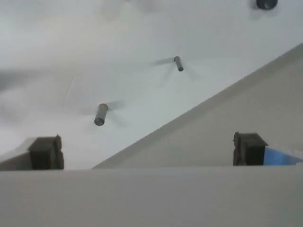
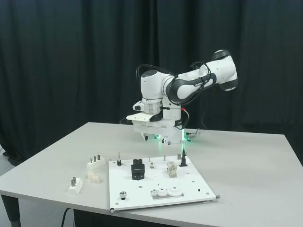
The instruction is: Pick round peg 3.
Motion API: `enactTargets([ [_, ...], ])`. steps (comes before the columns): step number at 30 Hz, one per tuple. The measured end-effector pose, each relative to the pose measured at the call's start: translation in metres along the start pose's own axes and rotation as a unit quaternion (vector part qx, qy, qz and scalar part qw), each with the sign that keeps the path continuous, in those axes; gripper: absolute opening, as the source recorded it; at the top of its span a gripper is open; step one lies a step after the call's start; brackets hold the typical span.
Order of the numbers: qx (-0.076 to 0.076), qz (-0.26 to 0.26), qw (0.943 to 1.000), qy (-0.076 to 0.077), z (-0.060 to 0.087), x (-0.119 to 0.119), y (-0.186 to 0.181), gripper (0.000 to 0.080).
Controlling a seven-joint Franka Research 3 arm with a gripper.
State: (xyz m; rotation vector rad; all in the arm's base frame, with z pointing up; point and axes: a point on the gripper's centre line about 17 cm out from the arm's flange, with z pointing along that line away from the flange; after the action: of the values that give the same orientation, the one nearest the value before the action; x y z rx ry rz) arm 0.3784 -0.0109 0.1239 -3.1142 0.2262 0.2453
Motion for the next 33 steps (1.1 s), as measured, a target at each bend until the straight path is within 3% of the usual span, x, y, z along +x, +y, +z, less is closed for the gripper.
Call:
enactTargets([
  [11, 0.014, -0.048, 0.9987, 0.009, -0.005, 0.003, -0.005, 0.0800],
  [23, 0.028, -0.061, 0.9977, 0.014, -0.014, 0.002, -0.012, 0.0800],
  [33, 0.020, -0.101, 0.9944, 0.027, -0.020, 0.008, -0.010, 0.0800],
])
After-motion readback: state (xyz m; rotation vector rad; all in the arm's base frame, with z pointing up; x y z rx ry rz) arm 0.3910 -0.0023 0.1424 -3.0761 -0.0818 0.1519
